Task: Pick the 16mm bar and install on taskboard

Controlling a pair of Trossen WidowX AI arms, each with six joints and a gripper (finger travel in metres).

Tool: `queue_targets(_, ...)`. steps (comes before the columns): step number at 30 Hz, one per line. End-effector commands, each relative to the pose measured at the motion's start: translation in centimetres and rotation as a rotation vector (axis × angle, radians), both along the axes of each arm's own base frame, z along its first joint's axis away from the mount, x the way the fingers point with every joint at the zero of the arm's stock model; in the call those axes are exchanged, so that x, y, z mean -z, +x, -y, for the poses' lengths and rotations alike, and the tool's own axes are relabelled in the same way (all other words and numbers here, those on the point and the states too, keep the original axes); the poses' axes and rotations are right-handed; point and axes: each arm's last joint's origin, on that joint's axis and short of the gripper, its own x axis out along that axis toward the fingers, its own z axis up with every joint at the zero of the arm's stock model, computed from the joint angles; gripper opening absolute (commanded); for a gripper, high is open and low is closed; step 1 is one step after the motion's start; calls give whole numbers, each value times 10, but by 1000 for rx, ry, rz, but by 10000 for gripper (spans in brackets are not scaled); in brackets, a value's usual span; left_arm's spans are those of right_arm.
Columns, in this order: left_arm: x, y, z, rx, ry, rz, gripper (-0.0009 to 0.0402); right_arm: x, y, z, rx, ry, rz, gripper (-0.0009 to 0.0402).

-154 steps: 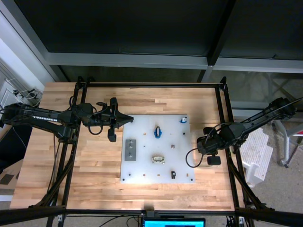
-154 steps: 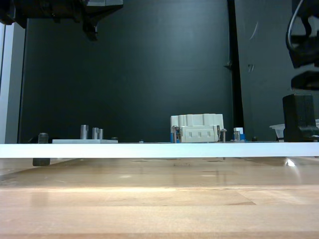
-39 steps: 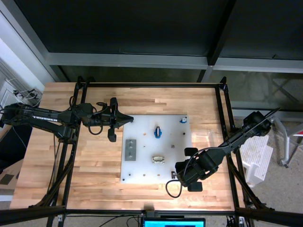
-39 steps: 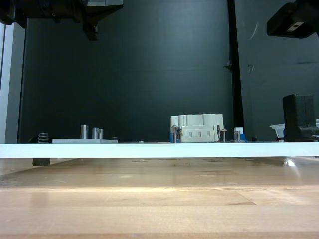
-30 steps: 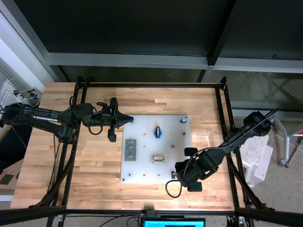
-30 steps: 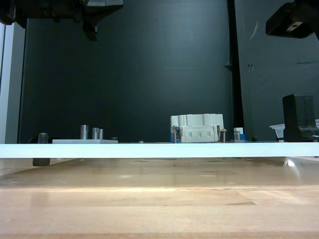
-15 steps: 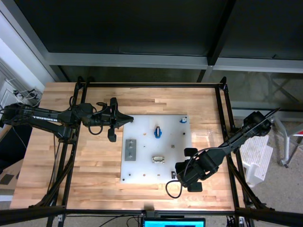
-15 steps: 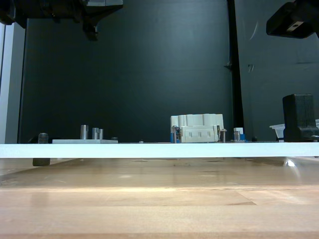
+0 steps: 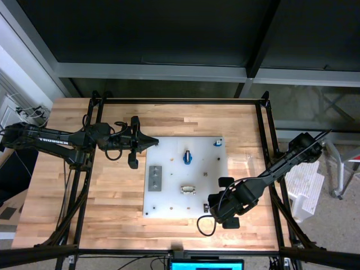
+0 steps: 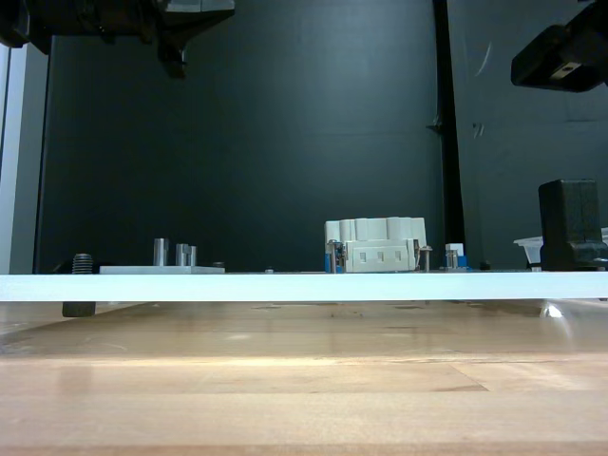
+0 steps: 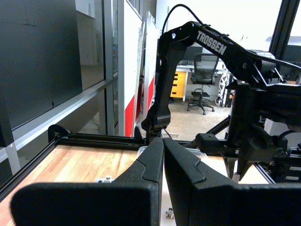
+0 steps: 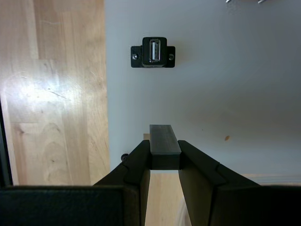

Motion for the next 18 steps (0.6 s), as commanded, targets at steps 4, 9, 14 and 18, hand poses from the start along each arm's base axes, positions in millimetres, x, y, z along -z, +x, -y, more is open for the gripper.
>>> queue_targets(4, 0, 0, 0, 0, 0, 0, 0, 8, 4, -4, -1, -3, -4, 0)
queue_targets(9, 0, 0, 0, 0, 0, 0, 0, 13, 6, -6, -3, -9, -12, 0)
queue_targets(14, 0, 0, 0, 0, 0, 0, 0, 15, 6, -7, -4, -12, -15, 0)
queue_targets(18, 0, 0, 0, 0, 0, 0, 0, 15, 6, -7, -5, -14, -12, 0)
